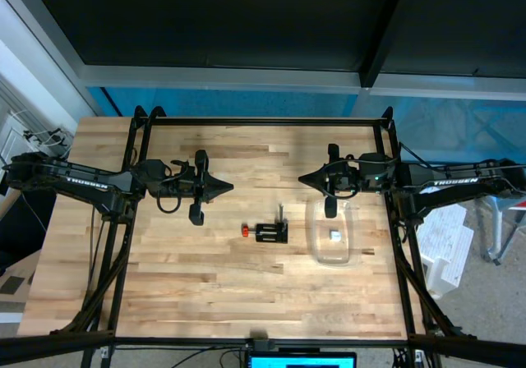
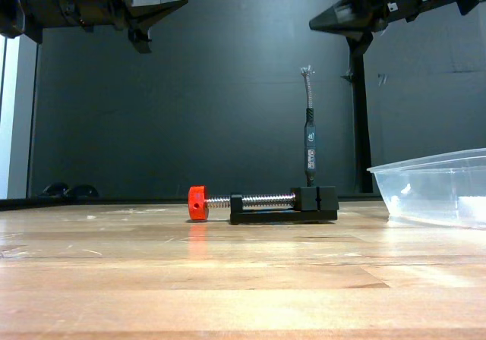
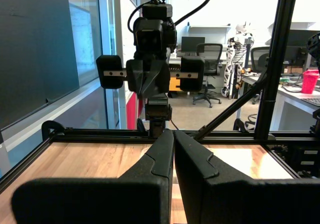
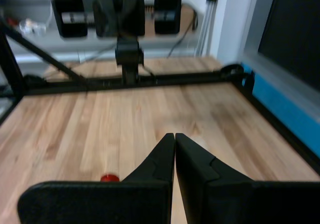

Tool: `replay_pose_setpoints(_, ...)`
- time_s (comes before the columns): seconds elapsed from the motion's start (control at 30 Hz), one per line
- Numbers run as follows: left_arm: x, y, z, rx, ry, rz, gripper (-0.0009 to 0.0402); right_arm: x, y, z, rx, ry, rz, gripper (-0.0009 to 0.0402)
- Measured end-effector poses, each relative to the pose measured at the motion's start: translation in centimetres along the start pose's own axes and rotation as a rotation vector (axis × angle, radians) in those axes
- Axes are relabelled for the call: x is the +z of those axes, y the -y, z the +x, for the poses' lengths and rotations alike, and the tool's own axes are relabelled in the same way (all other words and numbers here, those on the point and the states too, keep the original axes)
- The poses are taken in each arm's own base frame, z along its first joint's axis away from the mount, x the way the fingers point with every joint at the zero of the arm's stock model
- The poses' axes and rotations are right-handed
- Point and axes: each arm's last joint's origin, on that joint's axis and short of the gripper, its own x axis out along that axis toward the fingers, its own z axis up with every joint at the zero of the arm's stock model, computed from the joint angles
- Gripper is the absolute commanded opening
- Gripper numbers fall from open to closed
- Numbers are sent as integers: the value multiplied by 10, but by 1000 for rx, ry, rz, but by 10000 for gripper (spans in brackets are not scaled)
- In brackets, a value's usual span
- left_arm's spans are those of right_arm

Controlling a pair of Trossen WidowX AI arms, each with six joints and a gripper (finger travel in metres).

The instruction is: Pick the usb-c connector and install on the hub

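Note:
The black vise with its red knob sits mid-table, also seen from above as the vise. In the low view the black usb-c connector stands upright on the vise's tab, its grey braided cable rising from it, with nothing holding it. My right gripper hangs high above the table, to the right of the connector, shut and empty; its fingers meet. My left gripper is parked high at the left, shut with nothing between its fingers.
A clear plastic tray stands right of the vise, with a white block inside it. A black frame borders the table. Bare wood lies in front of the vise.

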Motion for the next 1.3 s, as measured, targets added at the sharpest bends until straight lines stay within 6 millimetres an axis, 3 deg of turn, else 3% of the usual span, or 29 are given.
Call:
replay_pose_setpoints(0.6, 0, 0, 0, 0, 1, 0, 0, -6, 8, -2, 75, 203, 40, 0)
replay_pose_setpoints(1.3, 0, 0, 0, 0, 1, 0, 0, -3, 6, -2, 99, 206, 40, 0)
